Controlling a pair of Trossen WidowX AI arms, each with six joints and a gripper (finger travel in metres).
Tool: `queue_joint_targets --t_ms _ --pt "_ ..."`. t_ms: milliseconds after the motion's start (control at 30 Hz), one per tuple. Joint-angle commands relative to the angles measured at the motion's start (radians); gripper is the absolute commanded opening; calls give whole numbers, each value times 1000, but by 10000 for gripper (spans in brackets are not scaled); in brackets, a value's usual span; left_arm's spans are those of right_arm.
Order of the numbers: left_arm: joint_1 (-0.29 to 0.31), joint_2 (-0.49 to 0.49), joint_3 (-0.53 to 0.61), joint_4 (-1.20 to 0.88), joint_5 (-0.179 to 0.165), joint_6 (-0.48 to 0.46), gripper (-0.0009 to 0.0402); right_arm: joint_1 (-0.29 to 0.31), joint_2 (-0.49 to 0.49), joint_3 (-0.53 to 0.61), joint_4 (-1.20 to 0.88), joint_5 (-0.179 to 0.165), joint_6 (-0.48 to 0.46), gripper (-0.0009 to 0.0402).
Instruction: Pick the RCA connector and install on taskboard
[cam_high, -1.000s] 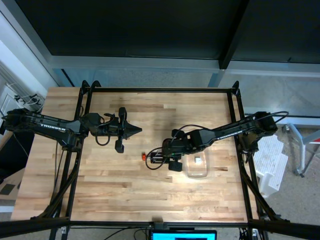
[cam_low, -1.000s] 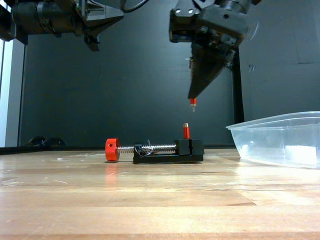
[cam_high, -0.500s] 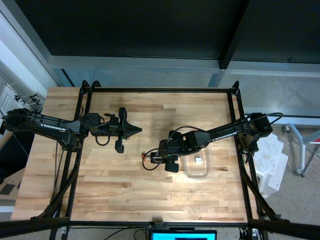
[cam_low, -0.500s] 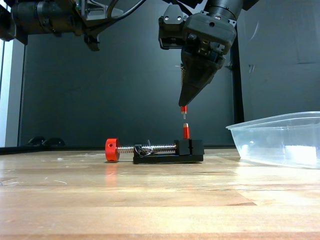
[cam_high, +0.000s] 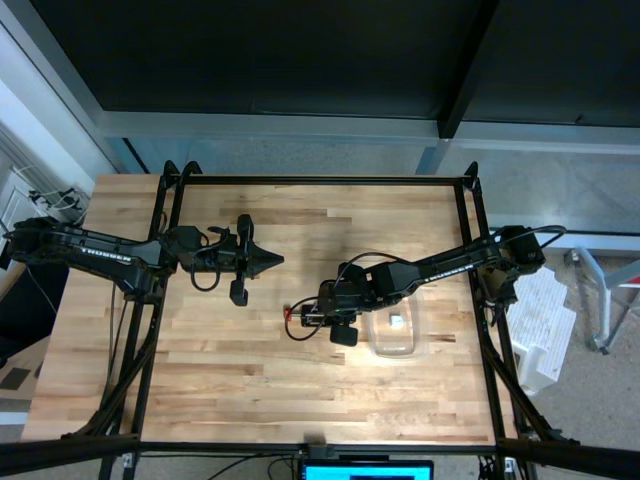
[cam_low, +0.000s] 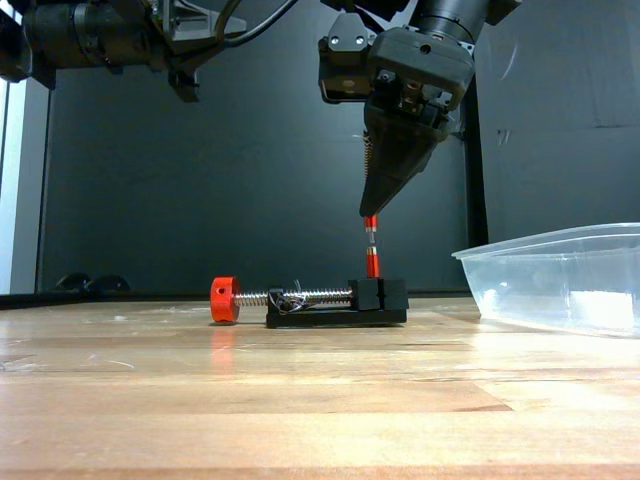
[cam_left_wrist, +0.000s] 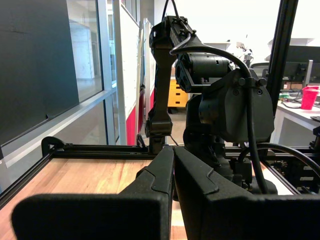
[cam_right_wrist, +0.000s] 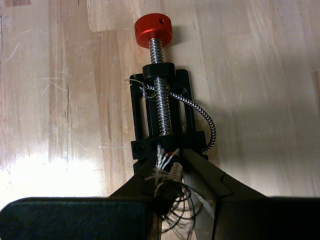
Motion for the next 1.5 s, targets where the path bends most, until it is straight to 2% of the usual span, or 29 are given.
queue_joint_targets --t_ms 33,1500 --pt "0 0 0 0 0 0 0 0 -1 -3 1 0 0 0" --pt "0 0 0 0 0 0 0 -14 -2 -39 38 0 -20 0"
